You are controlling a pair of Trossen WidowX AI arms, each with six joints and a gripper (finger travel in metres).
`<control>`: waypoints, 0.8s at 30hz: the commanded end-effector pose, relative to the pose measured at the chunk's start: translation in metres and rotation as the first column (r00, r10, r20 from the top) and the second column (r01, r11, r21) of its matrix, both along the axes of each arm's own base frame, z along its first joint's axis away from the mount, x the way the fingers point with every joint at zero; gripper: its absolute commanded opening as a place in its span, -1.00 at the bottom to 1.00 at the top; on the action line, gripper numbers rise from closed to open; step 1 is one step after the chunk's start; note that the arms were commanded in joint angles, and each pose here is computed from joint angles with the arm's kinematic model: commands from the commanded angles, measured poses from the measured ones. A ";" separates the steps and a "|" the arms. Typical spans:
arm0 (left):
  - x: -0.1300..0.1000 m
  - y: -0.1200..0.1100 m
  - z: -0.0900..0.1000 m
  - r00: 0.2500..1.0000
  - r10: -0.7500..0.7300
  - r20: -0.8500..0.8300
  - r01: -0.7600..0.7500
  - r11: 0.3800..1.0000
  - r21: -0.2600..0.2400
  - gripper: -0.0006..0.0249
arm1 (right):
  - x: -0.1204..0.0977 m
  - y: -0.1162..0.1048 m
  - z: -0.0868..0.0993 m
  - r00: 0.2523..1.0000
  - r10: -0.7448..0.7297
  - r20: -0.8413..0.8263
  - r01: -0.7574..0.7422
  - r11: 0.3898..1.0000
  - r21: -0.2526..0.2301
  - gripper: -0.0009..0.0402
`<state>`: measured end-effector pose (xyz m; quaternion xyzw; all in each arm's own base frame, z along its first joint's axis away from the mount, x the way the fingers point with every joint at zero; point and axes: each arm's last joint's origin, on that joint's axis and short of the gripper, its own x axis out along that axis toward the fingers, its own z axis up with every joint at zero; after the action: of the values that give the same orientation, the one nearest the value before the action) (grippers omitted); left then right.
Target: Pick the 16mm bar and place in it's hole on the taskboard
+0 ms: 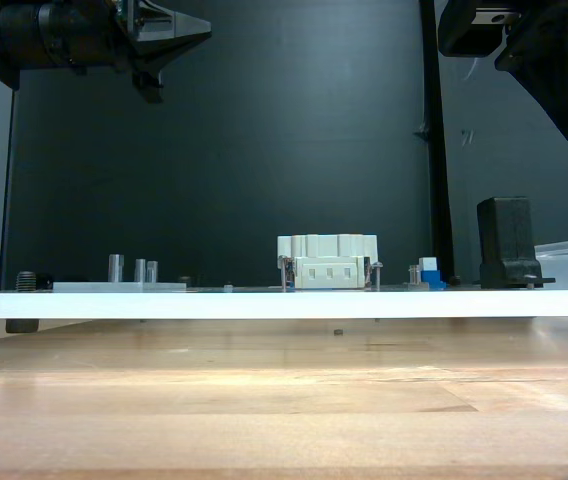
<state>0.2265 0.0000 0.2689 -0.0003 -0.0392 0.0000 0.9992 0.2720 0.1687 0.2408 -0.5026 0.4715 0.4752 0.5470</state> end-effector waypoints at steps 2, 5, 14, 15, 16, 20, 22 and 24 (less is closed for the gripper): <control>0.000 0.000 0.000 1.000 0.000 0.000 0.000 1.000 0.000 -0.95 | 0.000 0.000 0.000 1.000 0.000 0.001 0.000 1.000 0.000 0.19; 0.000 0.000 0.000 1.000 0.000 0.000 0.000 1.000 0.000 -0.95 | 0.001 0.000 0.000 1.000 0.000 0.005 0.000 1.000 0.002 0.19; 0.000 0.000 0.000 1.000 0.000 0.000 0.000 1.000 0.000 -0.95 | 0.001 0.001 0.000 1.000 0.000 0.008 0.000 1.000 0.006 0.19; 0.000 0.000 0.000 1.000 0.000 0.000 0.000 1.000 0.000 -0.95 | 0.001 0.001 0.000 1.000 0.000 0.008 0.000 1.000 0.006 0.19; 0.000 0.000 0.000 1.000 0.000 0.000 0.000 1.000 0.000 -0.95 | 0.001 0.001 0.000 1.000 0.000 0.008 0.000 1.000 0.006 0.19; 0.000 0.000 0.000 1.000 0.000 0.000 0.000 1.000 0.000 -0.95 | 0.001 0.001 0.000 1.000 0.000 0.009 0.000 1.000 0.006 0.19; 0.000 0.000 0.000 1.000 0.000 0.000 0.000 1.000 0.000 -0.95 | 0.001 0.001 0.000 1.000 0.000 0.009 0.000 1.000 0.006 0.19; 0.000 0.000 0.000 1.000 0.000 0.000 0.000 1.000 0.000 -0.95 | 0.001 0.001 0.000 1.000 0.000 0.010 0.000 1.000 0.007 0.19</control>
<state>0.2265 0.0000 0.2689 -0.0003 -0.0392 0.0000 0.9992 0.2729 0.1693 0.2406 -0.5033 0.4671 0.4744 0.5509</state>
